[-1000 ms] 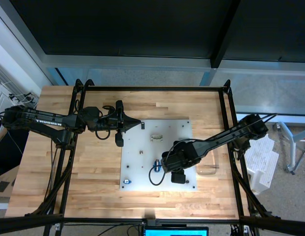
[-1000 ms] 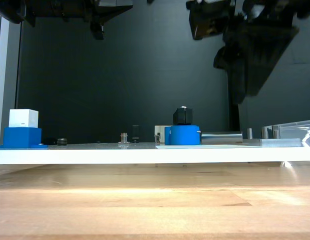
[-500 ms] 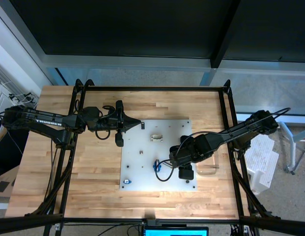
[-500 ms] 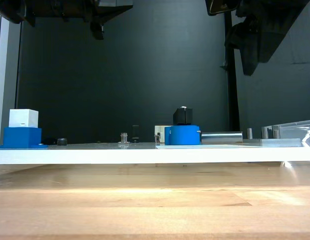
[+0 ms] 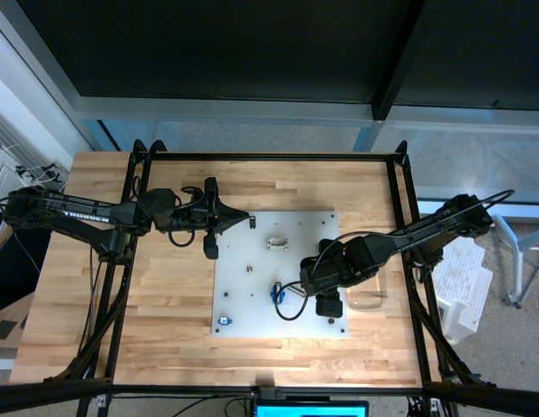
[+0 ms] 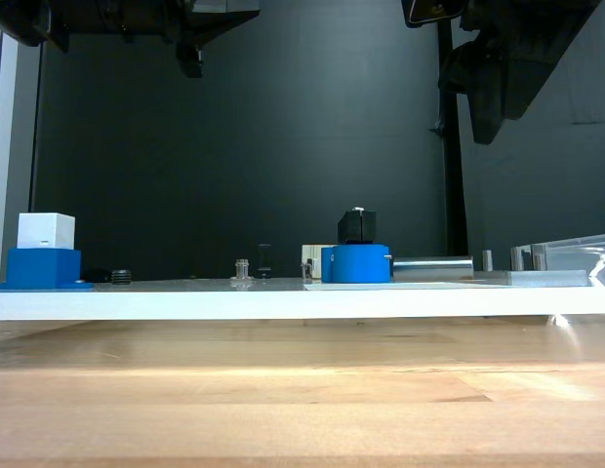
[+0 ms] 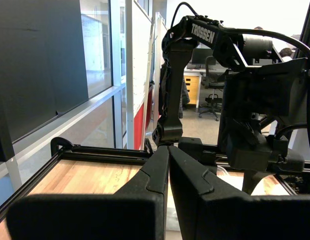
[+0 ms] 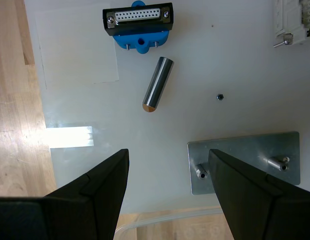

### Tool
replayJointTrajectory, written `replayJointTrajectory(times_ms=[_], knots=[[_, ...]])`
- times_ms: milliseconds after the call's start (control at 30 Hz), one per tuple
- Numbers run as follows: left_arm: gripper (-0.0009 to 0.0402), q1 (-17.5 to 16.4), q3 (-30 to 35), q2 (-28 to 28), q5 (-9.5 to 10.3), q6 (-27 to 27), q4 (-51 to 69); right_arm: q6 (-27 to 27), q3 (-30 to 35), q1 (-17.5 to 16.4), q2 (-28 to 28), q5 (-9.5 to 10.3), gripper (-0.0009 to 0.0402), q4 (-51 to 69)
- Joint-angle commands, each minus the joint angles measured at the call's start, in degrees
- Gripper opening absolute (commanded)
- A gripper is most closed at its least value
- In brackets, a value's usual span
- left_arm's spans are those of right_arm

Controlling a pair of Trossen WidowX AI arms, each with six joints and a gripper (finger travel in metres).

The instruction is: Pick the 16mm cylinder and install on the taskboard

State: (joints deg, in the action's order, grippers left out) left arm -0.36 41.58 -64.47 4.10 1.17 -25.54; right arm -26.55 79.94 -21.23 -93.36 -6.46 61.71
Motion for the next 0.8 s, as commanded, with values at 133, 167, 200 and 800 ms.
replayJointTrajectory(times_ms=[133,167,200,800], knots=[[0.0,-0.02,0.02,-0.02,0.0,0.0,-0.02,0.0,0.02,0.0,-0.04,-0.07,0.022,-0.11],[0.0,0.0,0.02,-0.02,-0.02,0.0,0.0,0.02,0.02,0.0,-0.04,-0.04,0.022,-0.09],[0.0,-0.02,0.02,-0.02,0.0,0.0,-0.02,0.02,0.02,0.0,-0.04,-0.07,0.022,-0.09],[0.0,0.0,0.02,-0.02,0.0,0.0,-0.02,-7.37,-0.07,0.02,-0.96,-0.31,0.022,-0.79]])
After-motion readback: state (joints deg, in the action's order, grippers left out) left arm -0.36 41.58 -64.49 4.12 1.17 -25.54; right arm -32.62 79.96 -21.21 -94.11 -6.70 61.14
